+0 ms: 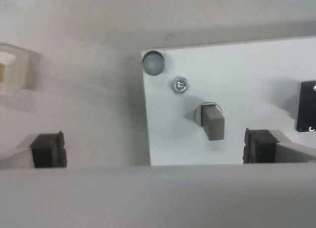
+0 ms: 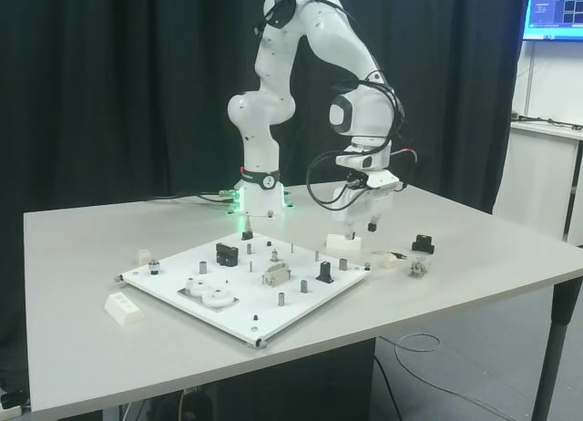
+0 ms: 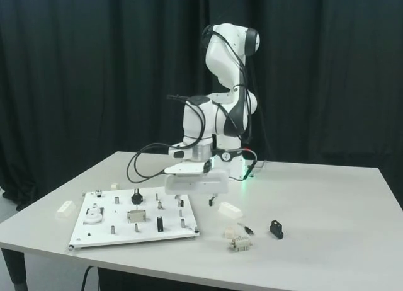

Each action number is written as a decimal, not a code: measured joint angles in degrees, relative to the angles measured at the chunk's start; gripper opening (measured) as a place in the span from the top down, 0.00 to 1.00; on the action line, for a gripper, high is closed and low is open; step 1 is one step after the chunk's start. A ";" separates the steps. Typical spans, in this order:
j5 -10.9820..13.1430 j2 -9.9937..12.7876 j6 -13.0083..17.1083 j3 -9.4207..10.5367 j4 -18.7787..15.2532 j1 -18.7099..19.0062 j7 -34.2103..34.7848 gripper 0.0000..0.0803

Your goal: Remove square peg 4.

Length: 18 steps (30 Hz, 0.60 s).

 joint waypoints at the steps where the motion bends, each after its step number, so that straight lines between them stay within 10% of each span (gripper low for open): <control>1: 0.20 0.16 0.14 0.00 0.00 -0.16 -0.23 0.00; 18: 2.90 3.46 2.52 0.16 0.09 -2.55 -4.49 0.00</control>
